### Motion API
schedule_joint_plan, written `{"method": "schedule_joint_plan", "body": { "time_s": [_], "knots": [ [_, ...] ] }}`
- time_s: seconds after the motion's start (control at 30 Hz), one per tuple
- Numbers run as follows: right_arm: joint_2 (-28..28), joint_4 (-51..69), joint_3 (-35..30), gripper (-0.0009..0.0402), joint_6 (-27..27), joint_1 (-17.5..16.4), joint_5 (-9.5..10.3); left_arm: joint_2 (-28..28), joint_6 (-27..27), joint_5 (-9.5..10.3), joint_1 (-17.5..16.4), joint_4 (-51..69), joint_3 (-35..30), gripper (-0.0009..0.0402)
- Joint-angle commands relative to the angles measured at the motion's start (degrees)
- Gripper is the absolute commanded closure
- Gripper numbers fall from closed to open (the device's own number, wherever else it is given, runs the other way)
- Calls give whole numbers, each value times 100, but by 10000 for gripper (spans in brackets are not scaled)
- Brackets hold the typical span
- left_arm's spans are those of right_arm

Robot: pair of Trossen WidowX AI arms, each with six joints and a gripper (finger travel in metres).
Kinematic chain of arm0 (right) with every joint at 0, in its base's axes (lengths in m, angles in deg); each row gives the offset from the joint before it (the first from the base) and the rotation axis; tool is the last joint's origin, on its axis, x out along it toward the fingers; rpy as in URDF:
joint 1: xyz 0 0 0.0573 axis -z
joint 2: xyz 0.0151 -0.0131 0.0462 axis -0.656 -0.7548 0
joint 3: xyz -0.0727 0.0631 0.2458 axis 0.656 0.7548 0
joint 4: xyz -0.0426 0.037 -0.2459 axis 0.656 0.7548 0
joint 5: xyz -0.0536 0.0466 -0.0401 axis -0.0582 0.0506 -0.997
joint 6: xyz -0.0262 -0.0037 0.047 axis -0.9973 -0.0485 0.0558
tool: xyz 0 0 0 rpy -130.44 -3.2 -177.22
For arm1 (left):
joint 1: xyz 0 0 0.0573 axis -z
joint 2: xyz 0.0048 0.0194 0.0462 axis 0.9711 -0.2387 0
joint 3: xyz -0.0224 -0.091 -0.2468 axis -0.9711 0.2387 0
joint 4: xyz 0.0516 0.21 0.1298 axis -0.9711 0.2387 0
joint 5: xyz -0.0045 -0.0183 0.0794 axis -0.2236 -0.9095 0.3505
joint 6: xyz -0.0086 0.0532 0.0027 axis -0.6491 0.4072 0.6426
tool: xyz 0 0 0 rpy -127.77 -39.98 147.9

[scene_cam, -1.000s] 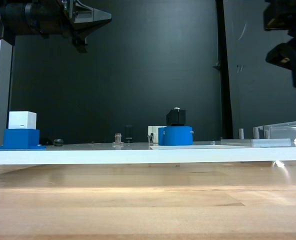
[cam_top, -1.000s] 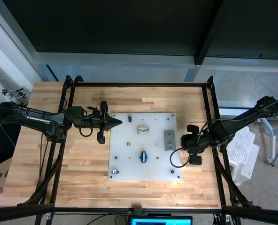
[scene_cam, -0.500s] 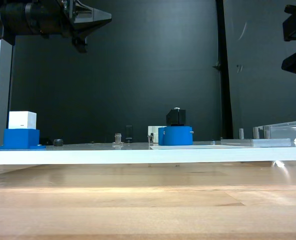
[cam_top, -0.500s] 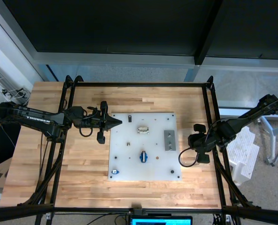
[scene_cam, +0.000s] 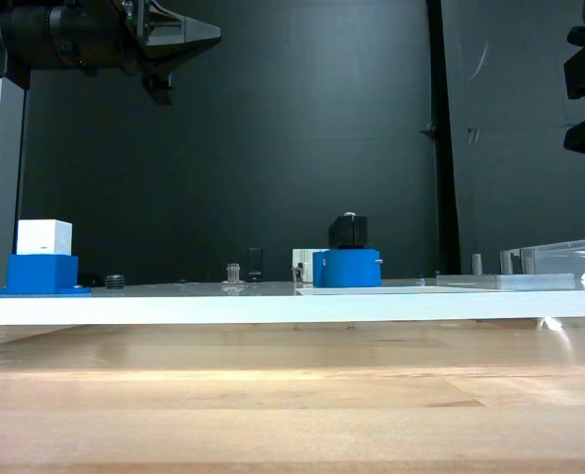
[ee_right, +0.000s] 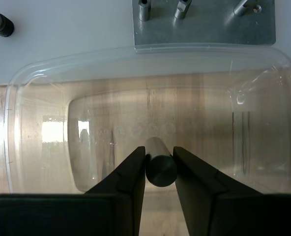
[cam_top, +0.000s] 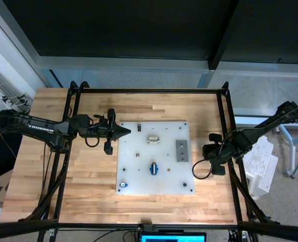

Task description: Remove the 16mm cylinder and place in the container

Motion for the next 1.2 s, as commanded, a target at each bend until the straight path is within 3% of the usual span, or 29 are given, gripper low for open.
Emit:
{"method": "schedule_joint_plan", "body": {
  "time_s": [0.03,0.37,0.97,1.2],
  "knots": [
    [-11,9,4,275,33,-2,-7,0,2,-2,0,-2,-2,393],
    [-11,7,4,225,35,-2,-4,0,2,-2,0,-2,-2,393],
    [-11,-31,2,224,90,22,-4,0,0,-2,0,-2,-2,393],
    [-11,-732,-245,225,-490,573,-94,0,0,-2,0,-2,-2,393]
  ]
}}
